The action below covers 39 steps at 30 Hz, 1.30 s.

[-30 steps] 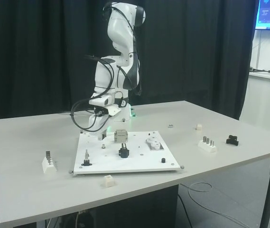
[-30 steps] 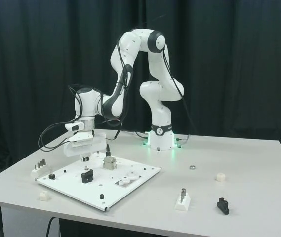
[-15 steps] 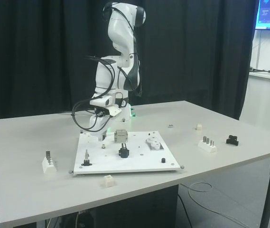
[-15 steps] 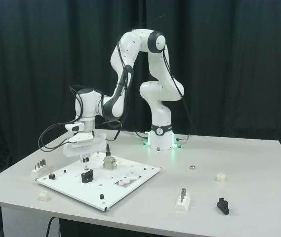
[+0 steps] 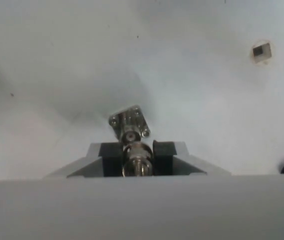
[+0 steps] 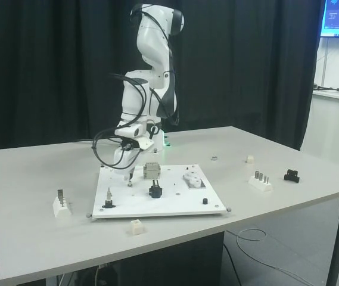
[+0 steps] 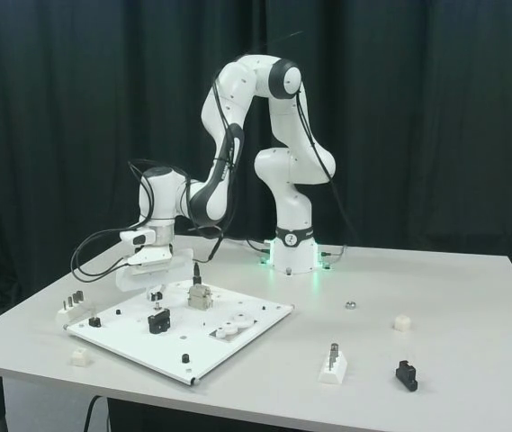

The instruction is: Insert BNC.

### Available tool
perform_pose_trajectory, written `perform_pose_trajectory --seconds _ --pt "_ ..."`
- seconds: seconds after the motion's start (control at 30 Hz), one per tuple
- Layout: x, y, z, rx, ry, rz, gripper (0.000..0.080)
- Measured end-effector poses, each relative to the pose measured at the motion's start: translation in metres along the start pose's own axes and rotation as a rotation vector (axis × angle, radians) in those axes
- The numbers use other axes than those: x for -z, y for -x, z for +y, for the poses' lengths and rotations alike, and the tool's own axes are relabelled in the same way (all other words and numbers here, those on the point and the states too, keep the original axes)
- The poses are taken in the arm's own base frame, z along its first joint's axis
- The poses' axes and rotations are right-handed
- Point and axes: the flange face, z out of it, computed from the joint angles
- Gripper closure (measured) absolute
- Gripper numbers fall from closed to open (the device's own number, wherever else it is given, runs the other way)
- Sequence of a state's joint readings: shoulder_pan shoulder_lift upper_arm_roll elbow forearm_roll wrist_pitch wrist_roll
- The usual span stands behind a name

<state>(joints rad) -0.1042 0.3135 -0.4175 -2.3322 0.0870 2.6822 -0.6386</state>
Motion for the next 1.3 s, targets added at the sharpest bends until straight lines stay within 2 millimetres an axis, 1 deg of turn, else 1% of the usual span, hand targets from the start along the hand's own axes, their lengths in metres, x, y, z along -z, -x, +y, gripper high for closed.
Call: perform_pose_trajectory --seconds 0.7,1.3 --pt "-0.0054 0.0014 -0.0014 -0.013 -0.011 -0.005 0.0682" --pt "-0.0056 0.0016 -0.0017 -0.018 -0.022 0.003 0.0682"
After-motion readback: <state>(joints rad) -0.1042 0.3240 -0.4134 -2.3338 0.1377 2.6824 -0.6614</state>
